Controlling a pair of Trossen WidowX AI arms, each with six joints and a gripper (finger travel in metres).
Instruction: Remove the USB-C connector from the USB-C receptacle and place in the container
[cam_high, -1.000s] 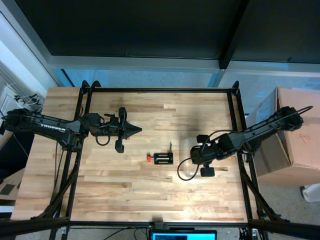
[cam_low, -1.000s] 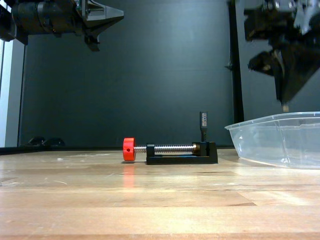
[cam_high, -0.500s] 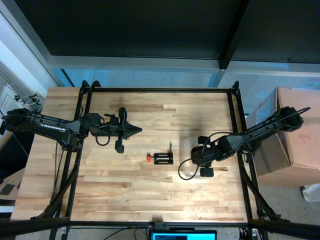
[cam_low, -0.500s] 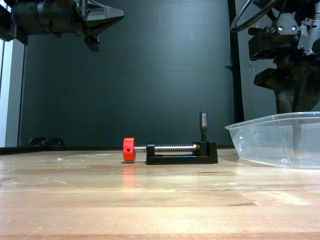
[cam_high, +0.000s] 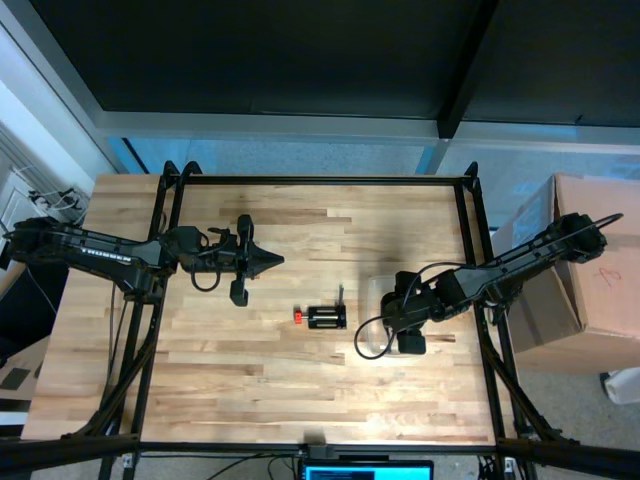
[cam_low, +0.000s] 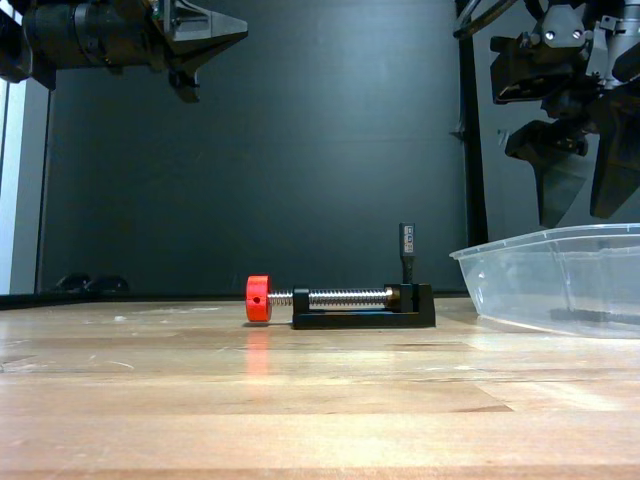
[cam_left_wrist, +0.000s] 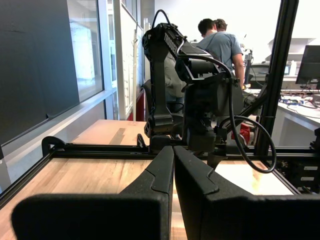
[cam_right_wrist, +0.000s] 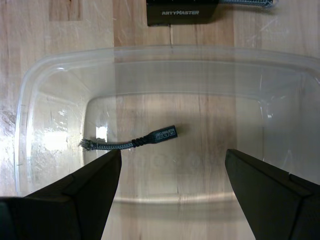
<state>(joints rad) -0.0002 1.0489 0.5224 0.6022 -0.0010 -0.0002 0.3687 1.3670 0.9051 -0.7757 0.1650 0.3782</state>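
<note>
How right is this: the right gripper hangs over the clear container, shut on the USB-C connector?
Wrong grip. The right gripper hangs over the clear container, open; the USB-C connector lies free inside, per the right wrist view. The left gripper, shut, hangs high at left.

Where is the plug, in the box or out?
In: the USB-C connector lies free inside the container, below the open right gripper; left gripper, shut, hovers far left.

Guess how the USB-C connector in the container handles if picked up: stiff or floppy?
Likely light: the USB-C connector is small, lying free in the container. Its frayed braided tail curves, probably floppy. Right gripper hangs open above; left gripper shut, raised at left.
</note>
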